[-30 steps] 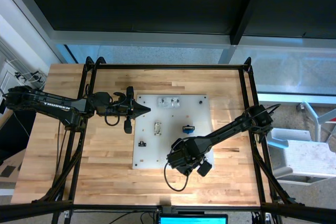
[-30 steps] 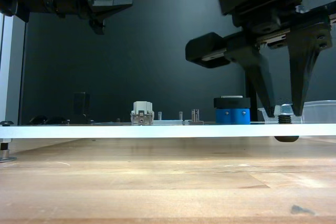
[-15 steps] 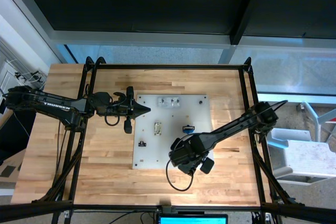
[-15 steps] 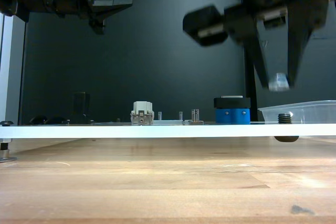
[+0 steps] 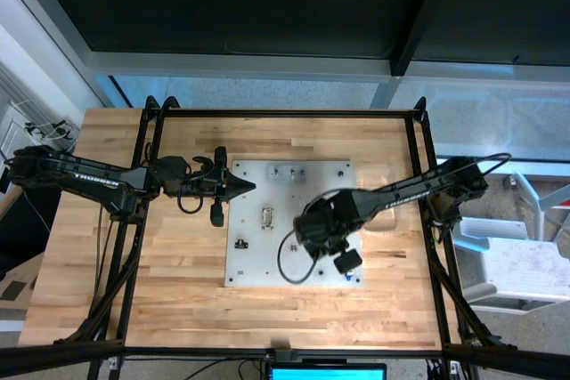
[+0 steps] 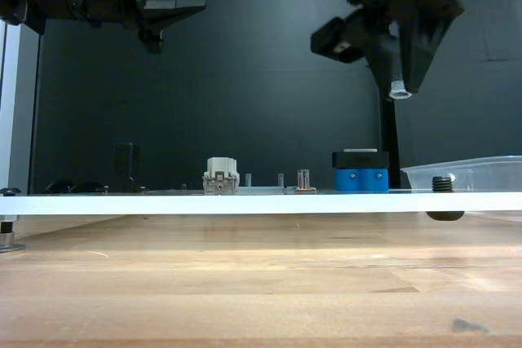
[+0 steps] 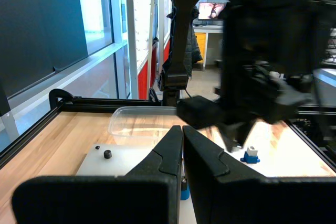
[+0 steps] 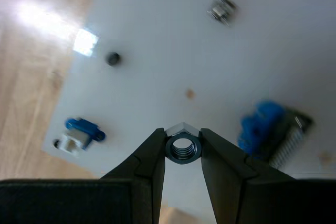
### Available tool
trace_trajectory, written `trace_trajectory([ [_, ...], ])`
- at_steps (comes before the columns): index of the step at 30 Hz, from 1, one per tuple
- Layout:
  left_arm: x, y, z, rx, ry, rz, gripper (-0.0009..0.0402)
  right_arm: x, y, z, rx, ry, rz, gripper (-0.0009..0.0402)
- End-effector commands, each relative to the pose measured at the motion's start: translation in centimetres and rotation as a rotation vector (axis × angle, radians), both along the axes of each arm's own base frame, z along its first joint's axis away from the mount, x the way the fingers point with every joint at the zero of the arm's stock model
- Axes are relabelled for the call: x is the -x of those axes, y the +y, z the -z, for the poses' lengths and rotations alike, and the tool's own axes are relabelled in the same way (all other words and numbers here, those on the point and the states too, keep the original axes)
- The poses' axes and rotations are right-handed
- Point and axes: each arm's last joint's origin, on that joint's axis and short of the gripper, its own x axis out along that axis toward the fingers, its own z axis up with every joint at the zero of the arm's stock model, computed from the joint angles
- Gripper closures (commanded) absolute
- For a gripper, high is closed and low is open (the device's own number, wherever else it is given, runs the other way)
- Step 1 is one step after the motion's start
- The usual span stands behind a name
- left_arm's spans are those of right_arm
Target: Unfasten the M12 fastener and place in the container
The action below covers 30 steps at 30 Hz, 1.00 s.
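Setup is a butcher-block wooden counter [image 5: 178, 309] with a black frame [image 5: 285, 114] bolted round it; dark wall panels and a strip of window [image 5: 267, 91] out at 12 o'clock; smooth matte white board [image 5: 258, 264] lying flat mid-counter.

Textures: the M12 nut [image 8: 182, 147] is a shiny silver hex with visible inner threads; its stud [image 6: 443, 183] is short, black and ribbed, standing bare near the board's 5 o'clock corner; the container [image 6: 481, 173] is a thin, clear, round-cornered tub sitting at the board's 3 o'clock side; there's a chunky blue-and-white part [image 6: 360, 177] on the board too.

The right end effector [image 6: 400, 87] is clenched on the nut, pinched flat-to-flat between its tapered black fingertips, hanging well above the board; in the right wrist view there's only white board under the nut, not the tub. The left end effector [image 5: 245, 187] is pinched closed on nothing, parked in the air at the board's 9 o'clock edge, pointing toward 3 o'clock.

Versus half a second back: the nut was hanging just above the tub's rim, now it's much higher; from above, the right arm has swung from the 5 o'clock corner in toward mid-board; a second back the nut was on its stud; left arm hasn't budged.
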Motion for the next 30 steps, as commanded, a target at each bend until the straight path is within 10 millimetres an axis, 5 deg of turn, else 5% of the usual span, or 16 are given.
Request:
trace_trajectory([
  [1,0.0,0.0,0.0,0.0,0.0,0.0,0.0393,1.1,-1.7,-0.1,0.0,-0.001,0.042,0.037],
  [19,0.0,0.0,0.0,0.0,0.0,0.0,0.0393,7.9,-9.1,1.7,0.028,0.026,0.246,0.037],
  [30,0.0,0.0,0.0,0.0,0.0,0.0,0.0393,11.5,-11.0,3.0,0.047,0.046,0.315,0.037],
])
